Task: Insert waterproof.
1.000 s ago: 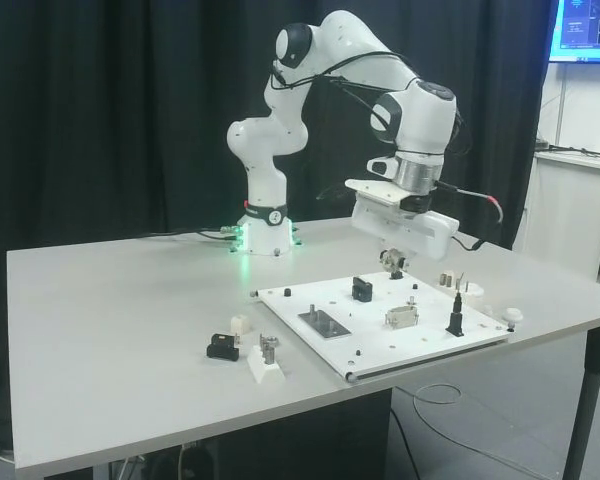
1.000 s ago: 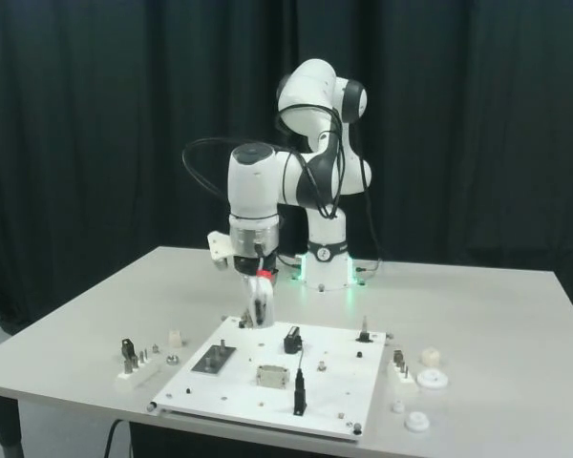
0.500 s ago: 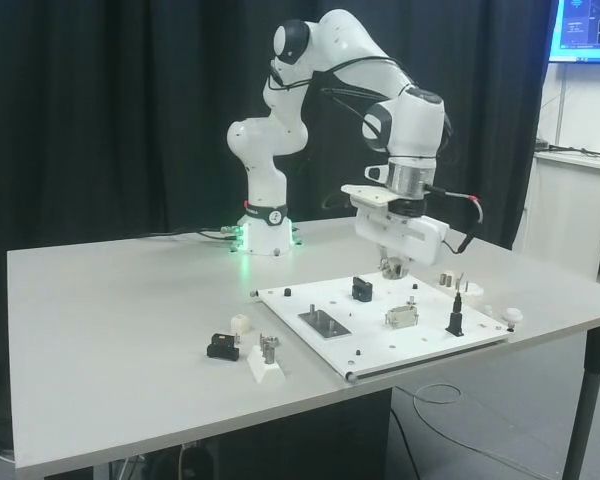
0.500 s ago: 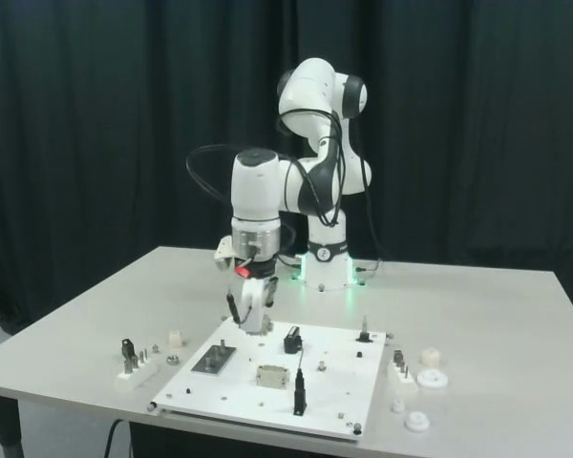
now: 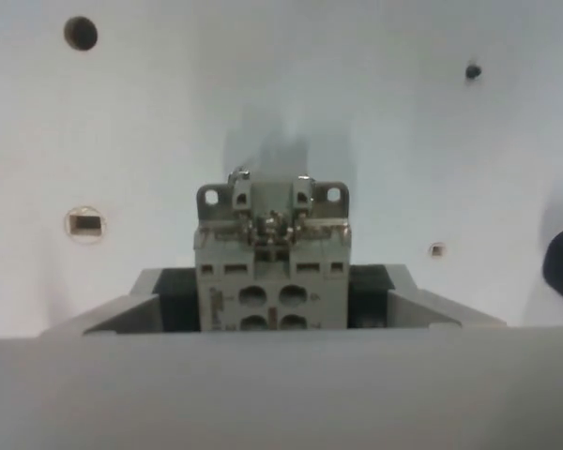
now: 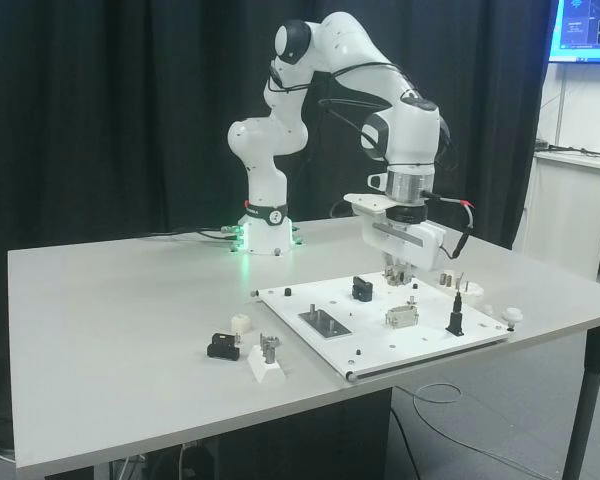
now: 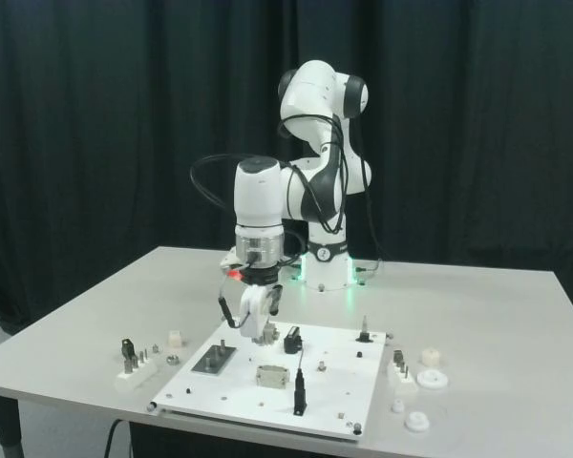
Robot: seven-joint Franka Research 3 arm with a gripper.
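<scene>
Wrist view shows what neither room camera can: a grey connector (image 5: pixel 270 258) gripped between the two fingers of the claw (image 5: pixel 272 305), which is closed narrowly on its sides. The connector is a boxy moulded block with four round sockets on its near face, two small mounting ears with holes at its far end, and a metal latch across the middle. It hangs just above the white board (image 5: pixel 263 94), casting a soft shadow there. The board looks smooth and matt, with a round dark hole (image 5: pixel 80 33) and a small rectangular slot set in a ring (image 5: pixel 84 223).

From the first room view the arm (image 6: pixel 400 130) bends down over the board's far edge, the claw (image 6: pixel 397 268) low beside a black block (image 6: pixel 361 290) (the connector itself is too small to make out here). On the board sit a flat grey metal plate (image 6: pixel 325 322), a small metal part (image 6: pixel 401 317) and an upright black plug (image 6: pixel 455 318). The second room view adds the white round pieces (image 7: pixel 430 379) on the grey table (image 7: pixel 497 334) past one board edge, and a white holder with pins (image 7: pixel 134 367) past the opposite edge.
</scene>
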